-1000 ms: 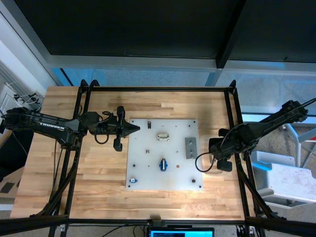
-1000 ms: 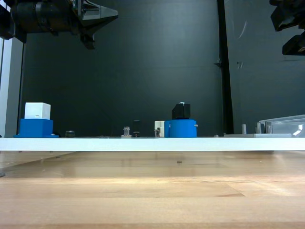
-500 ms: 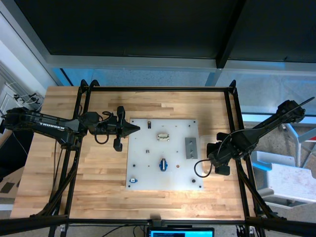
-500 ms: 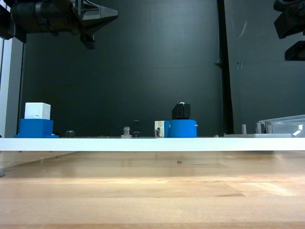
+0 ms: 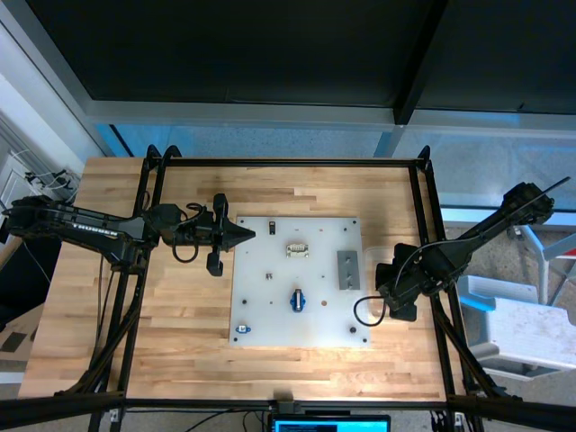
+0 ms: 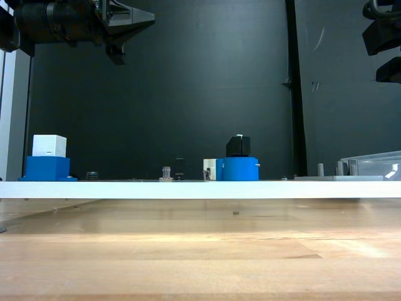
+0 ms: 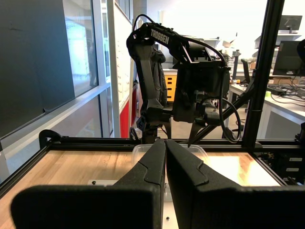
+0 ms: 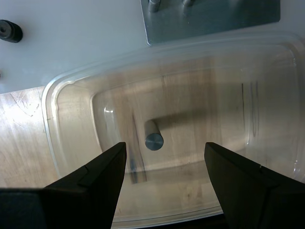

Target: Pick the 16mm cylinder and place it in the taskboard

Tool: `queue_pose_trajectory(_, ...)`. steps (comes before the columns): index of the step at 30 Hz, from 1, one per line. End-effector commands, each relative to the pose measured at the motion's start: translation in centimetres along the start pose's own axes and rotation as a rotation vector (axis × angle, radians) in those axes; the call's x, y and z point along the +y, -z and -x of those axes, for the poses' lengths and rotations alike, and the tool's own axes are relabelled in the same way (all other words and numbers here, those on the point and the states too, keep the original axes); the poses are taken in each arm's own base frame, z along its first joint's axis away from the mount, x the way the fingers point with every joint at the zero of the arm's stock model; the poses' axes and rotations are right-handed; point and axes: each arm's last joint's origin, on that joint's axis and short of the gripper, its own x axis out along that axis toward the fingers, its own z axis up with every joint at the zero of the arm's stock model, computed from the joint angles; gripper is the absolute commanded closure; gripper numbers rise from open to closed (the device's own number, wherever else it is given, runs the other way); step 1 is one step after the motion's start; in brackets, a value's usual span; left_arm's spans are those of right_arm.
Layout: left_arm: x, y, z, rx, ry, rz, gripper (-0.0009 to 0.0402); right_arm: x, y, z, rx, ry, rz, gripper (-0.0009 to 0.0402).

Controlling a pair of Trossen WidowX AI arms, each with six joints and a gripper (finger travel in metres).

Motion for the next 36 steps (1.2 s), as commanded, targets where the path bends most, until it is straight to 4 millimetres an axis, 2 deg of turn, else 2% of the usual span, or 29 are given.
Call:
queue_pose_trajectory(1,0.0,0.0,0.0,0.000,0.000,0.000,0.0393,0.0,0.1,-0.2,0.003,0.002,-0.014,0.0166)
queue_pose_trajectory(23,0.0,0.0,0.0,0.000,0.000,0.000,0.0393,0.1,1.2,-3.7,-0.004,-0.009,-0.023,0.0165)
queue_pose_trajectory(36,0.0,0.0,0.0,0.000,0.000,0.000,0.0393,0.1,1.9,-5.2,0.008,-0.025,-0.035,0.0178)
